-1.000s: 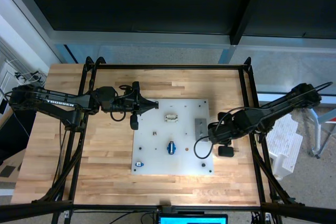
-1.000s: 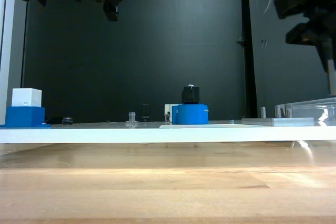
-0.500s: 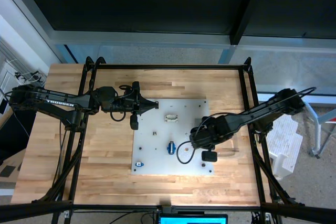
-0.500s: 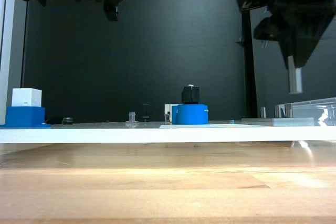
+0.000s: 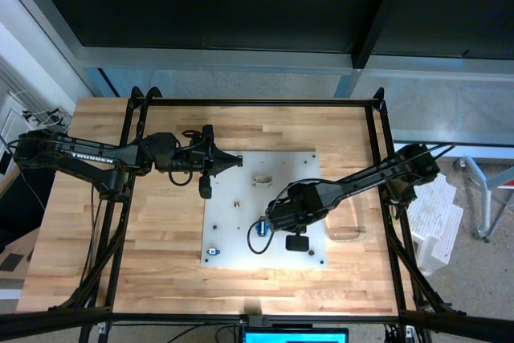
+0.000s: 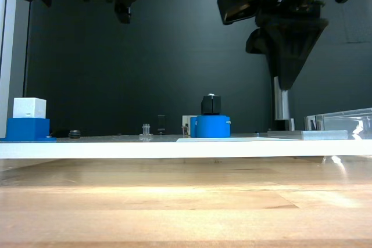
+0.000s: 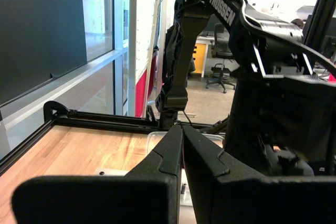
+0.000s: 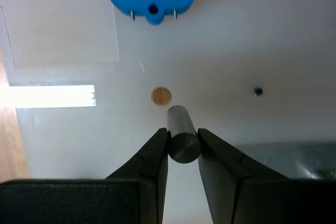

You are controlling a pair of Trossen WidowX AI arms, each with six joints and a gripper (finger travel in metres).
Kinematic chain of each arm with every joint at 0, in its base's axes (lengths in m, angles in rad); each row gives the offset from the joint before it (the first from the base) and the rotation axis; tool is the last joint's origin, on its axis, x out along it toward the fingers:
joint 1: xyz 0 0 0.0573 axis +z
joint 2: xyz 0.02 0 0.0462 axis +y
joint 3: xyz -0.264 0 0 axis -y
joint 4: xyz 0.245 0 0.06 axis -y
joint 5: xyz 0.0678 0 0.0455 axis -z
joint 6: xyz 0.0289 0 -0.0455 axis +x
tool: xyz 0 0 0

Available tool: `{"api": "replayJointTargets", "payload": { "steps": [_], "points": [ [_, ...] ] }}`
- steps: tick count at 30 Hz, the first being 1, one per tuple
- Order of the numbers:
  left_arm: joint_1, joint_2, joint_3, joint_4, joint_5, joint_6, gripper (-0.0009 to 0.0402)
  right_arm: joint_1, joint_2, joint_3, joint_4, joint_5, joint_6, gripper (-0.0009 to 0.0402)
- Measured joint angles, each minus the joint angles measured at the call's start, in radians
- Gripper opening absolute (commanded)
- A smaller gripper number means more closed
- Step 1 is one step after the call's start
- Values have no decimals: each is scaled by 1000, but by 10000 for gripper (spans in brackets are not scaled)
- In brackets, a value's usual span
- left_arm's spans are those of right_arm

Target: Pick the 16mm cylinder and install on the taskboard

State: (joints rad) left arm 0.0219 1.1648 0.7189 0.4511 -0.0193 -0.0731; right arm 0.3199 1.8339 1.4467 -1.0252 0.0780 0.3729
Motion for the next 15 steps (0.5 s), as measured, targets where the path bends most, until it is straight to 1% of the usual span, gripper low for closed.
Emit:
{"api": "replayJointTargets", "payload": {
  "steps": [15],
  "points": [
    [0,0,0,0,0,0,0,1,37,2,37,0,-1,7]
  ]
}}
